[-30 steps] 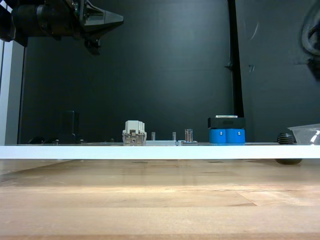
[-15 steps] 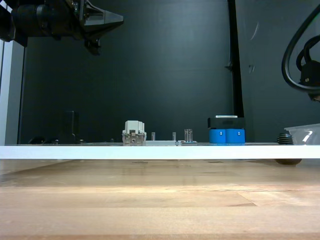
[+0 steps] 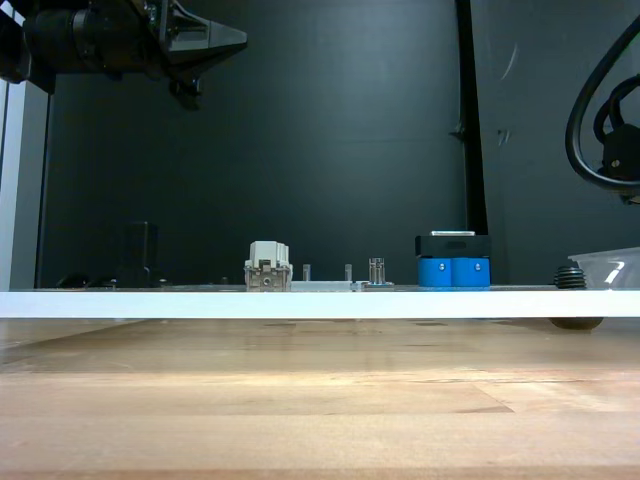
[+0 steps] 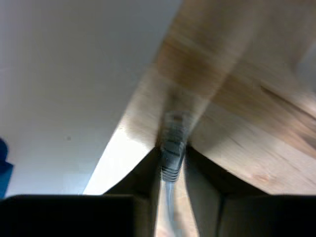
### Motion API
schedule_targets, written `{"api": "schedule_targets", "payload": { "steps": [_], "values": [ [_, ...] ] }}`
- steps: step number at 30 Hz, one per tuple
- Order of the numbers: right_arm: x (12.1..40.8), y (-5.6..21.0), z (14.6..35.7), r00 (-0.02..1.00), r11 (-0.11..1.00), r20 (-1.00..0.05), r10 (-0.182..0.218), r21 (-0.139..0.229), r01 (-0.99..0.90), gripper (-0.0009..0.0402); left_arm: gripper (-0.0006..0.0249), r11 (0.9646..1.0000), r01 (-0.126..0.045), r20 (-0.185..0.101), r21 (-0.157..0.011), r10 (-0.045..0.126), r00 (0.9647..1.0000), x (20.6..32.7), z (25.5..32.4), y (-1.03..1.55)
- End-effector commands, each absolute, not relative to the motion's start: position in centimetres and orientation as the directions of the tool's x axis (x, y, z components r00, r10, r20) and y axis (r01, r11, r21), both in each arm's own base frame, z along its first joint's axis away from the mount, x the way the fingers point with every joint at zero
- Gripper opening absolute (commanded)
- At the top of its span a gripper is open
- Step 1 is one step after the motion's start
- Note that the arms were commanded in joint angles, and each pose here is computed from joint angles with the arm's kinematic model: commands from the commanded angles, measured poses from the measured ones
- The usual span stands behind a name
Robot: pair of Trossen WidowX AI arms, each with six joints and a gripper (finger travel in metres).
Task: Remove the RJ45 connector from the taskboard and place in the container
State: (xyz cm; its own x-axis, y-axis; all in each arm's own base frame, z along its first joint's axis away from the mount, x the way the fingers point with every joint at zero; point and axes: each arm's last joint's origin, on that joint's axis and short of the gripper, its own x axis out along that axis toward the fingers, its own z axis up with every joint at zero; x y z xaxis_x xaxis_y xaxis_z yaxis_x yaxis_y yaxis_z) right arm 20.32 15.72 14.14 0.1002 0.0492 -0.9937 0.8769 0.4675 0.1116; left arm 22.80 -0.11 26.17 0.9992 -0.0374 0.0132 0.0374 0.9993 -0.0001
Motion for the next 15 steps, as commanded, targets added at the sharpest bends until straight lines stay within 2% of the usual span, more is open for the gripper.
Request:
{"api": "schedule_targets", "payload": {
  "steps": [1,7,12,15],
  "values": [
    [20.5,15.9,14.2,0.121,0.486,-0.991,0.063,0.136,0.863,-0.0002,0.0000,0.9993,0.037,0.014,0.000,-0.037,0.9992,22.8,26.18,-0.10],
    [20.4,15.8,14.5,0.126,0.494,-0.990,0.067,0.142,0.858,0.0007,0.0000,0.9993,0.038,0.014,0.000,-0.038,0.9992,22.8,26.18,-0.11],
    [20.1,15.6,15.6,0.152,0.499,-0.985,0.086,0.174,0.849,0.0001,0.0000,0.9993,0.037,0.014,0.000,-0.037,0.9992,22.8,26.18,-0.10],
    [19.8,15.4,16.7,0.136,0.515,-0.988,0.073,0.154,0.843,-0.0001,0.0000,0.9993,0.037,0.014,0.000,-0.037,0.9992,22.8,26.18,-0.10]
  ]
}}
